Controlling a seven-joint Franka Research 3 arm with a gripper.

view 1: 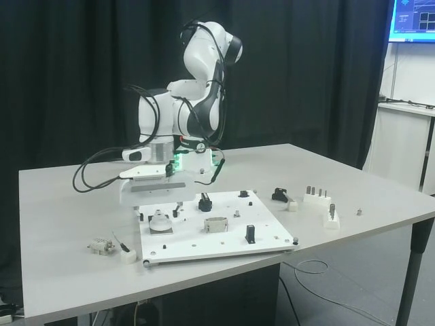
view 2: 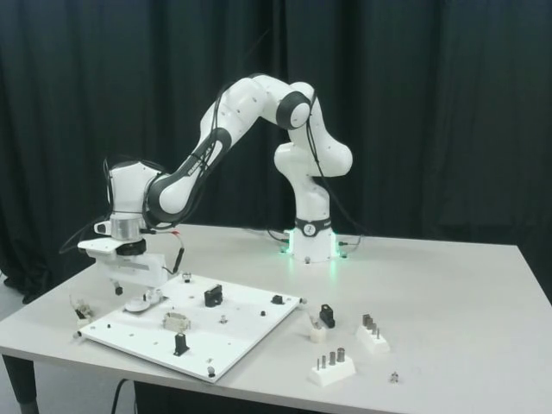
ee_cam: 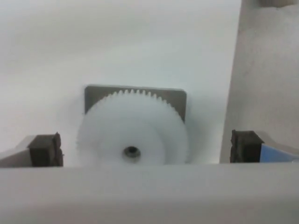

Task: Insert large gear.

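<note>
One large gear (ee_cam: 132, 135), white, lies flat on a grey square pad (ee_cam: 135, 95) near one edge of the white board (view 1: 217, 231) on the table (view 1: 61, 204). Above it the gripper (ee_cam: 145, 147) hangs spread wide, both fingertips clear of the teeth.

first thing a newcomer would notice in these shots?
The white Franka arm, arched from its base at the table's back down over the near corner of the white assembly board. Next the large white gear, lying flat on a grey base plate on that board, right under the open pincer, whose black fingertips stand clear on either side of it.
</note>
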